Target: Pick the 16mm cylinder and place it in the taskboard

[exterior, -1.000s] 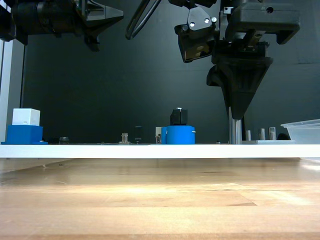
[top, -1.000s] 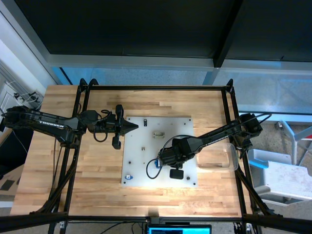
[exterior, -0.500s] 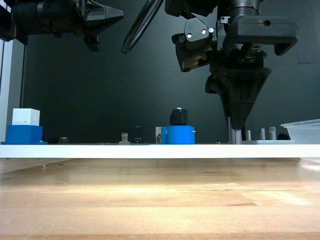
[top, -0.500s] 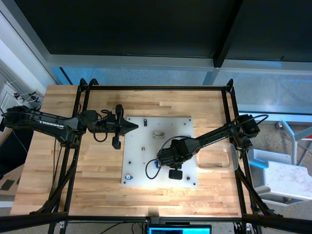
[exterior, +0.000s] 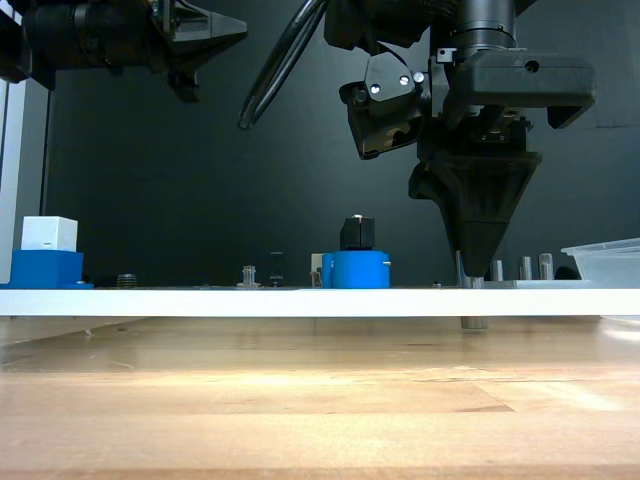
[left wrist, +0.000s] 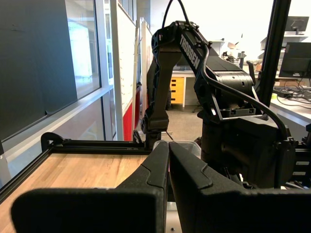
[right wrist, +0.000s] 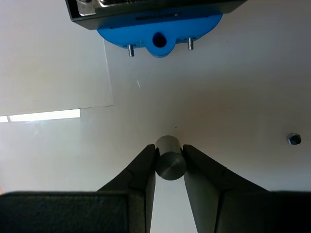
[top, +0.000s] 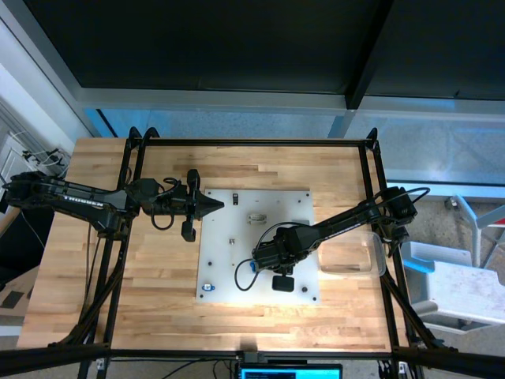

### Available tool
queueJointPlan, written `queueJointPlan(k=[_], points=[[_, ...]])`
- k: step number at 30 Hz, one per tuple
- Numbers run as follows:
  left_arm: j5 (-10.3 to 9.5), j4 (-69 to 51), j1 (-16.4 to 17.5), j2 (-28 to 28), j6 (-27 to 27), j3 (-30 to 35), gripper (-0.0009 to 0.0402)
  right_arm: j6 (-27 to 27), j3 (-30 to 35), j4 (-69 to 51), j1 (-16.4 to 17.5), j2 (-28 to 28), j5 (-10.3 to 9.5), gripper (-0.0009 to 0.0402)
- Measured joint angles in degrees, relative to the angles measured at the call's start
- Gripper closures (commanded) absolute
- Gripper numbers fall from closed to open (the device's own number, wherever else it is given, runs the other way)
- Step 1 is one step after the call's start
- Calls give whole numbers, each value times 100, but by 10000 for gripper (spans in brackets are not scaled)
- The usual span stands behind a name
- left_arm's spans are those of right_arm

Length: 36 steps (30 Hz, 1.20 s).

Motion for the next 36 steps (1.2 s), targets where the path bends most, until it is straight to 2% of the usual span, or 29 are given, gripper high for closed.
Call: queueJointPlan(k=[10,26,31,36], points=[[0,-2,0,0,0,0,393,-4,0,11,2,2,-37,378],[2,-2,0,2,0,0,393,-2,13,-9,9,-31,-13,251],[0,0,0,2,0,2,393,0,13,-76,9,-101,13,232],[2,-2,0,0,0,2,393,0,13,-160,9,-249,26,232]])
